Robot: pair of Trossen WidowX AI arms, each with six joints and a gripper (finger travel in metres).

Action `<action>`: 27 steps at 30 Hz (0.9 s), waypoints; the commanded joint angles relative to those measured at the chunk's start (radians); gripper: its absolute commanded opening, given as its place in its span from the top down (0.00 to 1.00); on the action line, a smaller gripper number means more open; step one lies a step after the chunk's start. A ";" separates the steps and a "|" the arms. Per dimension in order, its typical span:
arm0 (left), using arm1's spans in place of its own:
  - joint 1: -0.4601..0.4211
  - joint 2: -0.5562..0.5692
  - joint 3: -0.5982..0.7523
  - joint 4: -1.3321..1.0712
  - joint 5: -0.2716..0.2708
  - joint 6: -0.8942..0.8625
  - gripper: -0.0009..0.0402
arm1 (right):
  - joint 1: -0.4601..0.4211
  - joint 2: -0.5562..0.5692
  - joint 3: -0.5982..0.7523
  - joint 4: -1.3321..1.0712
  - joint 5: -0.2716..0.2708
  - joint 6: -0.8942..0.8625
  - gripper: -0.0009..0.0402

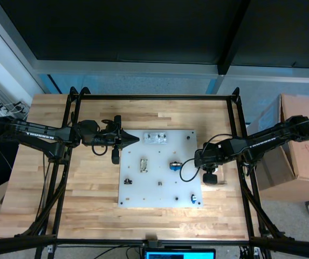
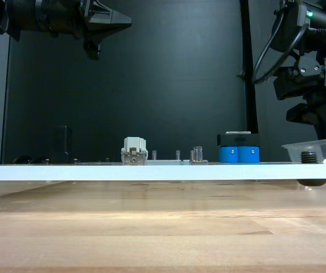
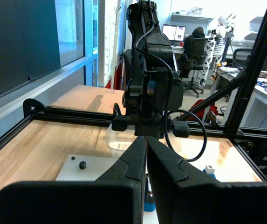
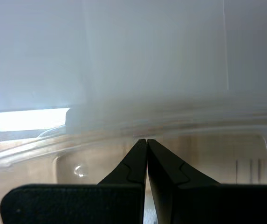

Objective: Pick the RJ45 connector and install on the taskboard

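Note:
I cannot make out the RJ45 connector in any view. My right gripper (image 1: 211,179) points down into a clear plastic tray (image 1: 222,174) just off the white taskboard's (image 1: 143,189) right edge. In the right wrist view its fingers (image 4: 138,161) are pressed together inside the tray (image 4: 30,154), with nothing visible between them. In the low view the right gripper (image 2: 320,133) dips behind the tray's rim (image 2: 299,149). My left gripper (image 1: 136,139) hovers shut, high above the board's far left corner, empty (image 3: 146,139) and well above the table (image 2: 128,23).
The board carries a grey connector block (image 1: 143,164), a blue and black fixture (image 1: 174,166), a small blue part (image 1: 194,199) and a silver unit (image 1: 156,138). A black frame (image 1: 154,97) rings the table. A cardboard box (image 1: 300,145) stands at the right.

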 commanded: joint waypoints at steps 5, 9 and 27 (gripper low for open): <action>0.000 0.000 0.000 0.000 0.000 0.000 0.98 | 0.000 -0.001 0.006 0.001 0.002 0.005 0.98; 0.000 0.000 0.000 0.000 0.000 0.000 0.98 | 0.000 -0.001 0.006 0.001 0.002 0.004 0.98; 0.000 0.000 0.000 0.000 0.000 0.000 0.98 | 0.000 -0.084 0.116 -0.140 0.029 -0.027 0.98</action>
